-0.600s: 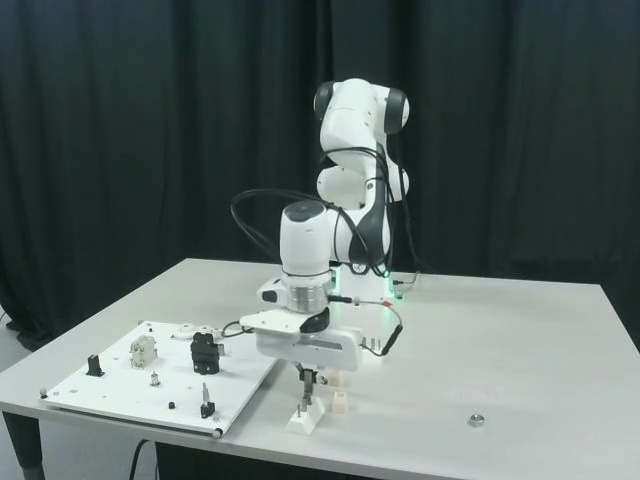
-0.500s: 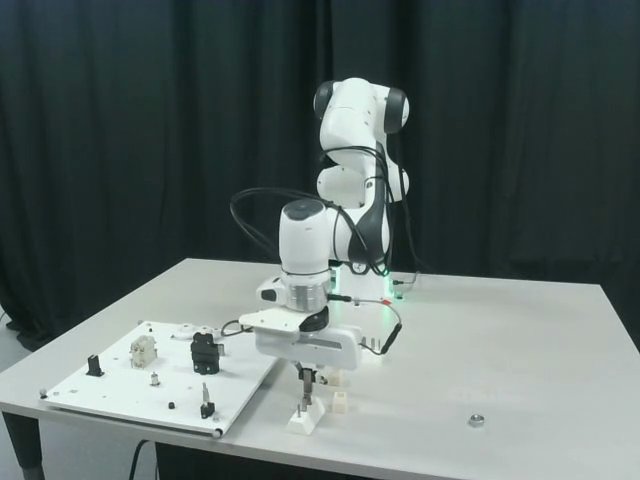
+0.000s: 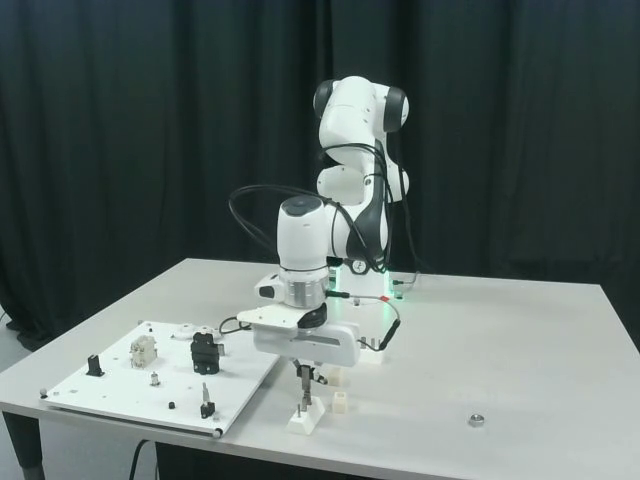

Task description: Insert square peg 4.

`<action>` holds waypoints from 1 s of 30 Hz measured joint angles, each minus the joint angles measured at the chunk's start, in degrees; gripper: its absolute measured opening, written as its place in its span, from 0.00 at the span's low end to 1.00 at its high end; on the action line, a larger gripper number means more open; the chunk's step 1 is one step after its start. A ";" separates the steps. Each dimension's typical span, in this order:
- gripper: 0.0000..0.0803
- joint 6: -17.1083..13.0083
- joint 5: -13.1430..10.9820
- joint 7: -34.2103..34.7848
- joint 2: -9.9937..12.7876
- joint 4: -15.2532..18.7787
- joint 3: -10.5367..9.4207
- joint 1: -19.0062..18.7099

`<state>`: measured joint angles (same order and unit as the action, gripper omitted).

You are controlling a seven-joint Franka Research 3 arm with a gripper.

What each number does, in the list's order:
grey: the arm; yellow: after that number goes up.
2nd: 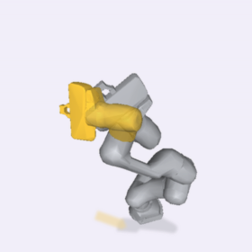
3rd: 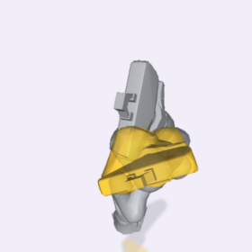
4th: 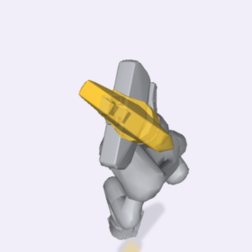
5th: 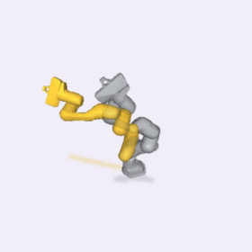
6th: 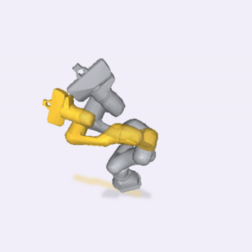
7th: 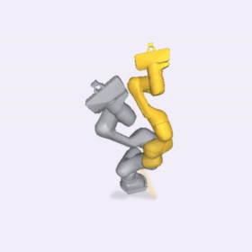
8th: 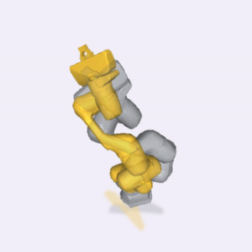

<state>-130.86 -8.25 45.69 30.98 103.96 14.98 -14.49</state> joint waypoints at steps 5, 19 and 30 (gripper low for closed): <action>0.19 0.00 0.00 -0.07 -0.03 0.00 0.03 0.00; 0.19 0.18 0.04 -3.95 -0.03 0.00 0.20 0.00; 0.19 0.18 0.04 -4.36 0.09 0.04 0.33 0.13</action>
